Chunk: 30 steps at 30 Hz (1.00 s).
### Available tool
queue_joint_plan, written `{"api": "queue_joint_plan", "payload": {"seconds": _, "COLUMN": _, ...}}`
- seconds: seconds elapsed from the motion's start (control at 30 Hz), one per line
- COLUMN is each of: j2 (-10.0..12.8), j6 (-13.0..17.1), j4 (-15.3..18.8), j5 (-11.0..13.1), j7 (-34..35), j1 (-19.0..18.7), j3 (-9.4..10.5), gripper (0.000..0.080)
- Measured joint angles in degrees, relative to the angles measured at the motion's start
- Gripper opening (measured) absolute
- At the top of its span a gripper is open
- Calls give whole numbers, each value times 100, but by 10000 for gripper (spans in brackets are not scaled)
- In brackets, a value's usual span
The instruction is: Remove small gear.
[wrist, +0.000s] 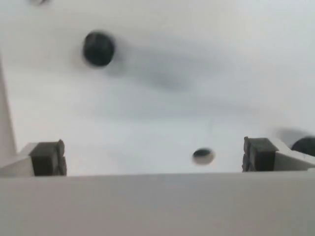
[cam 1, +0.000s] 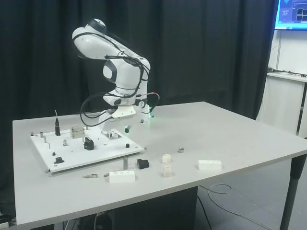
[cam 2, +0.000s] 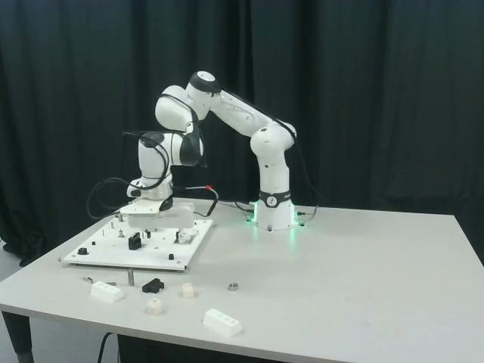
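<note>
On the left part of the grey table (cam 1: 230,134), a white board (cam 1: 72,158) carries several small black and grey fittings, and the white arm (cam 1: 122,72) bends down over its far side, the gripper (cam 1: 111,130) hanging just above the board's surface. From the wrist view the gripper (wrist: 152,157) is spread wide: the two black fingertips (wrist: 47,158) stand well apart and nothing lies between them, only bare white board below, so it holds and touches nothing. A round black knob (wrist: 98,48) and a smaller dark hole (wrist: 202,156) show on the board under the camera, the hole nearer to one finger than to the other. Which of the parts on the board is the small gear cannot be told from these views. Further right, on the bare table in front of the board, lie a white block (cam 1: 121,177), a black piece (cam 1: 142,164), two small white round parts (cam 1: 166,157), a small grey ring (cam 1: 181,150) and another white block (cam 1: 209,165). Behind them the arm's base (cam 1: 145,115) shows a green glow.
</note>
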State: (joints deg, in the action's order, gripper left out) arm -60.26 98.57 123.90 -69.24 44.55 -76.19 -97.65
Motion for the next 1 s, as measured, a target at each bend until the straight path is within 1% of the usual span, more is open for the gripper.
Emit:
{"api": "queue_joint_plan", "payload": {"seconds": 0.13, "j2": 7, "j6": 0, "j4": 333, "j5": -3, "j7": 115, "j1": 327, "j3": 172, "gripper": 800}}
{"api": "queue_joint_plan", "payload": {"seconds": 0.23, "j2": 8, "j6": 2, "j4": 549, "j5": -13, "j7": 191, "j1": 540, "j3": 265, "gripper": 800}}
{"api": "queue_joint_plan", "payload": {"seconds": 0.4, "j2": 9, "j6": 64, "j4": 818, "j5": -78, "j7": 337, "j1": 820, "j3": 315, "gripper": 800}}
{"api": "queue_joint_plan", "payload": {"seconds": 0.63, "j2": 6, "j6": 231, "j4": 1119, "j5": -188, "j7": 430, "j1": 1124, "j3": 245, "gripper": 800}}
{"api": "queue_joint_plan", "payload": {"seconds": 1.0, "j2": 5, "j6": 663, "j4": 1440, "j5": -415, "j7": 432, "j1": 1437, "j3": -15, "gripper": 800}}
